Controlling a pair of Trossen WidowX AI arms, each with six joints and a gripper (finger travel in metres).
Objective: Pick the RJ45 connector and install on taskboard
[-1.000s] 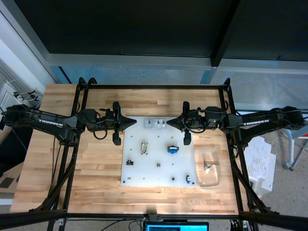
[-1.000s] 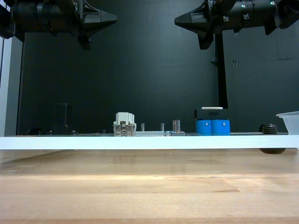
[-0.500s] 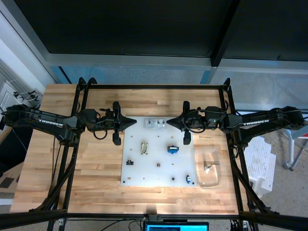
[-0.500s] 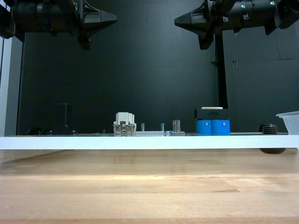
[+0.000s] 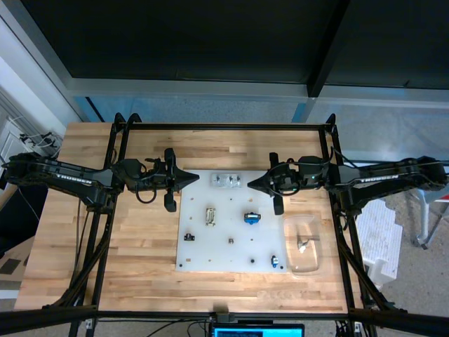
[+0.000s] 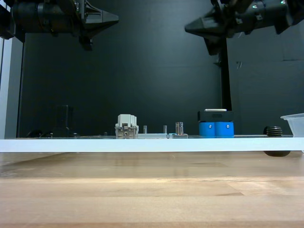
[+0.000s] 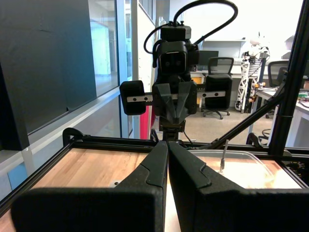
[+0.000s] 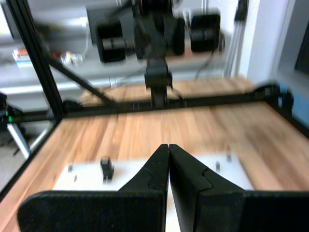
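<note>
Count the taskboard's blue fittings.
2: large blue fitting right of taskboard centre; small blue fitting, near right corner. Left pincer, shut, above far left corner; right pincer, shut, above far edge, maybe hiding more.

Board (image 5: 231, 246) white, with a blue fitting (image 5: 252, 217) right of centre and a beige one (image 5: 210, 216) to its left. Table (image 5: 140, 246) pale wood, plank-striped. Left gripper (image 5: 197, 180) black, above board's far-left edge; right gripper (image 5: 250, 185) black, far right. Tray (image 5: 303, 265) clear. Frame (image 5: 224, 126) black.

Taskboard (image 5: 231, 256) left of tray (image 5: 312, 263), left end effector (image 5: 196, 180) over its left edge — right end effector (image 5: 250, 184) opposite
</note>
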